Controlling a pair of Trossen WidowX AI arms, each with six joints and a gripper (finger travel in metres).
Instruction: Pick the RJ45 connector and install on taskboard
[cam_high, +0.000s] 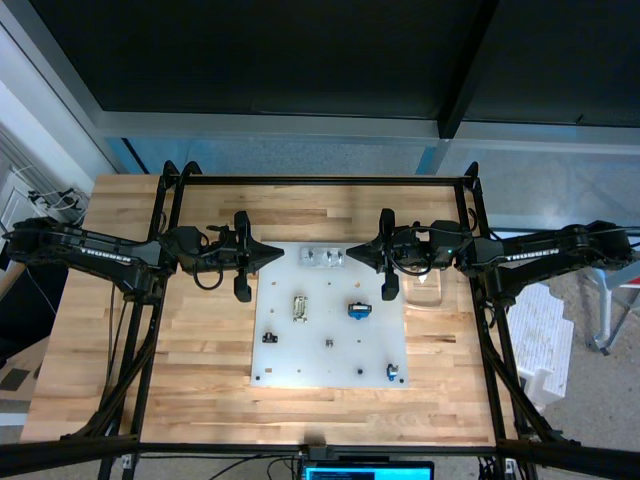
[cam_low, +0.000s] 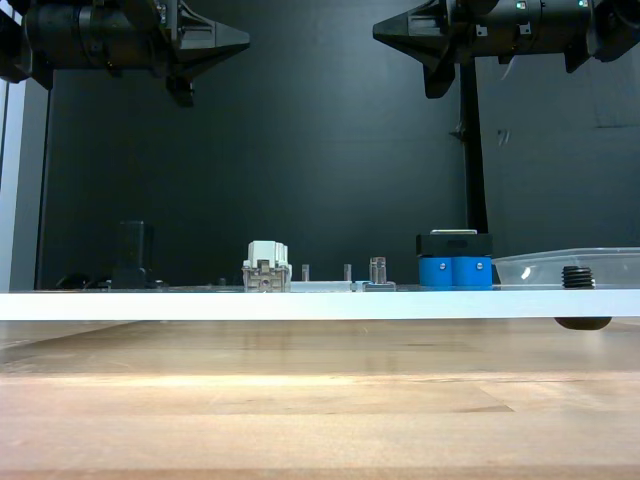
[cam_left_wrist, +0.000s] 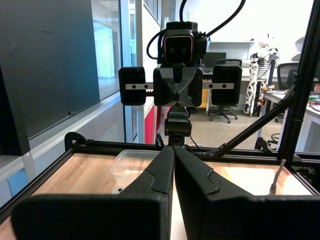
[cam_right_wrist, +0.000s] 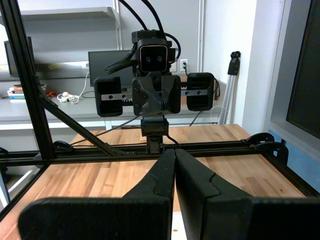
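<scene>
Both hang high, tips facing each other: left pincer (cam_high: 281, 256) and right pincer (cam_high: 351, 253), each pressed shut on nothing. This reads as a parked pose, likely to leave the work area free. Below and between them the taskboard (cam_high: 330, 365) lies on the table (cam_high: 190, 380). I cannot make out the connector; it is probably in the clear tray (cam_high: 427, 292) under the right pincer's arm.

RJ45 connector too small to spot; clear tray (cam_low: 545, 259) cut off
</scene>
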